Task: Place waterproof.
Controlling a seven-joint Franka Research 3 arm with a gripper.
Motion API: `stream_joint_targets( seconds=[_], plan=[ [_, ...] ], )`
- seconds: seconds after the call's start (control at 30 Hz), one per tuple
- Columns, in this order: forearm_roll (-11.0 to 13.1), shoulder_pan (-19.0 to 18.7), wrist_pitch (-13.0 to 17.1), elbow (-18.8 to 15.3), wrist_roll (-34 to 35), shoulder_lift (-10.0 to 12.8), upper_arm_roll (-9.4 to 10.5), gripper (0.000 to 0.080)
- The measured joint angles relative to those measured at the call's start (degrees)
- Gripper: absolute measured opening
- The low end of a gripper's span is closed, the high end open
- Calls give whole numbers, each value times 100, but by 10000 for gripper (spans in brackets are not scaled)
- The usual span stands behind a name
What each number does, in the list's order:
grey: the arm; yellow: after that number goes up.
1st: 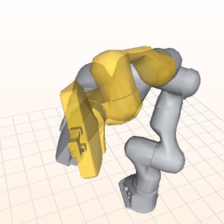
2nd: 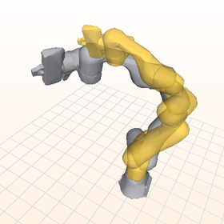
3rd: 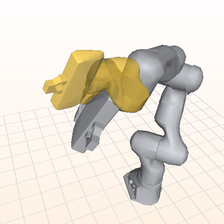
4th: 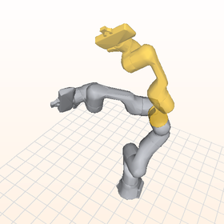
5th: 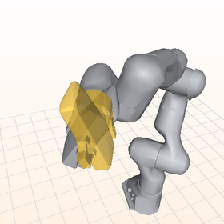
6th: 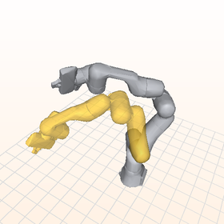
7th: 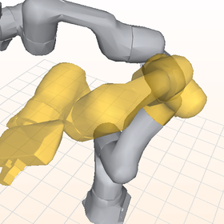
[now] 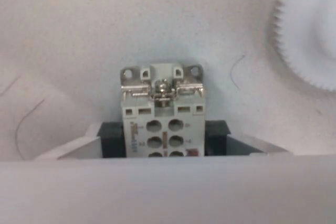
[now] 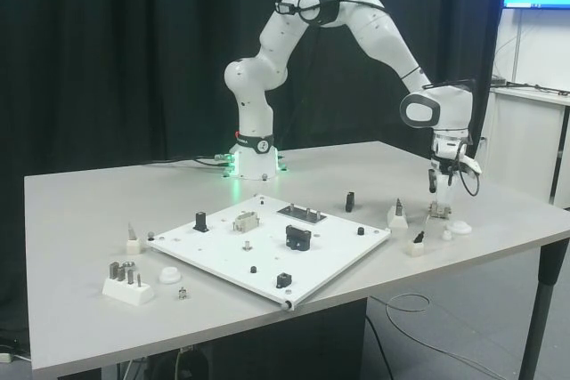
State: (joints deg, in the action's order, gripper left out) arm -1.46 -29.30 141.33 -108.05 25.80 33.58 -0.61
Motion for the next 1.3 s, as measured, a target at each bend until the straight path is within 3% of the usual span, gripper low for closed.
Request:
stream_joint_targets(
  seconds=[1.07,1.1,1.23,1.27,1.3],
  plan=[
    [0,0,-13,4,-951,1,27,311],
    [0,0,-19,7,-962,1,26,515],
    [0,6,-79,40,-963,-1,23,515],
    [0,7,-112,55,-963,-2,23,737],
    [0,9,-146,74,-963,-4,22,737]
  ],
)
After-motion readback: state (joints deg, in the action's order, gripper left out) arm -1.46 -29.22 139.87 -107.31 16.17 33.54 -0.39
